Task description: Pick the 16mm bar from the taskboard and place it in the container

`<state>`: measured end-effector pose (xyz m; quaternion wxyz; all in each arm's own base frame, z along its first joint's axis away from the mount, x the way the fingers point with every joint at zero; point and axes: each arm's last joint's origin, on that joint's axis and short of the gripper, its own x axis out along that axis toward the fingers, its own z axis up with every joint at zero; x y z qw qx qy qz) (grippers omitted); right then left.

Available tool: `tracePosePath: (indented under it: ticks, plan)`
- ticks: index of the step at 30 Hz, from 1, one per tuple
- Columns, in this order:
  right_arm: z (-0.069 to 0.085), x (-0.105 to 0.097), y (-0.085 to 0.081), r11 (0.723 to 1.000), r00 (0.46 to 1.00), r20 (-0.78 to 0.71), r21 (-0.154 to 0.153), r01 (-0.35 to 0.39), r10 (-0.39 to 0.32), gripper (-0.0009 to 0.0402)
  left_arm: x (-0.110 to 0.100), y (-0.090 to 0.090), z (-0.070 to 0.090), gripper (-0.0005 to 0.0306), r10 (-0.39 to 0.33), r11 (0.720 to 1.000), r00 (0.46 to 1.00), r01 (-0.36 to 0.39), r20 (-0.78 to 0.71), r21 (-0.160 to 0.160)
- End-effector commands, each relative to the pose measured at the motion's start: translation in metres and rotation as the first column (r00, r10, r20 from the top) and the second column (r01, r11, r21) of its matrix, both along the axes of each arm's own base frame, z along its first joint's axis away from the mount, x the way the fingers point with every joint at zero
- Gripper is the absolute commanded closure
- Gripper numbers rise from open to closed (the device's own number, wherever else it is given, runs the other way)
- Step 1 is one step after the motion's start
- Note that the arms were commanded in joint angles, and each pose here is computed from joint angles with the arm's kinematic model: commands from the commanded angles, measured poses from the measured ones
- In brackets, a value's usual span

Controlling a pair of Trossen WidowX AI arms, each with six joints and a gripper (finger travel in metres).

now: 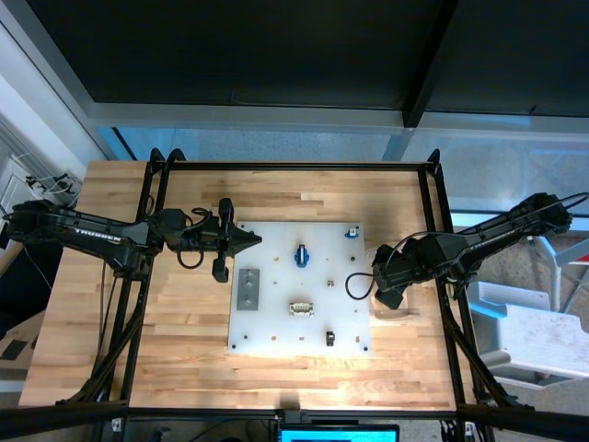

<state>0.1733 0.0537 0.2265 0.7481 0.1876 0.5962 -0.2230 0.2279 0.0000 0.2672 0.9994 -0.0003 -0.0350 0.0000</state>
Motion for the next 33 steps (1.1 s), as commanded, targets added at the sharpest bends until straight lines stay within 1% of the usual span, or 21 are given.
tracePosePath:
  ticks: [1,8,21,33]
  plan:
    - [0.0000,0.0001,0.0001,1.000,1.000,-0.001,0.001,0.000,0.000,0.0240,0.0000,0.0000,0.0000,0.0300,0.000,1.000,1.000,0.000,0.000,0.000]
    - [0.0000,0.0004,0.0003,1.000,1.000,0.003,0.002,0.000,0.000,0.0227,0.0000,0.0000,0.0000,0.0300,0.000,1.000,1.000,0.000,0.000,0.000]
    - [0.0001,0.0009,0.0004,1.000,1.000,0.008,0.003,0.000,0.000,0.0228,0.0000,0.0000,0.0000,0.0300,0.000,1.000,1.000,0.000,0.000,0.000]
    - [0.0005,0.0032,0.0013,1.000,0.999,0.033,0.012,0.000,0.000,0.0228,0.0000,0.0001,0.0000,0.0300,0.000,1.000,1.000,0.000,0.000,0.000]
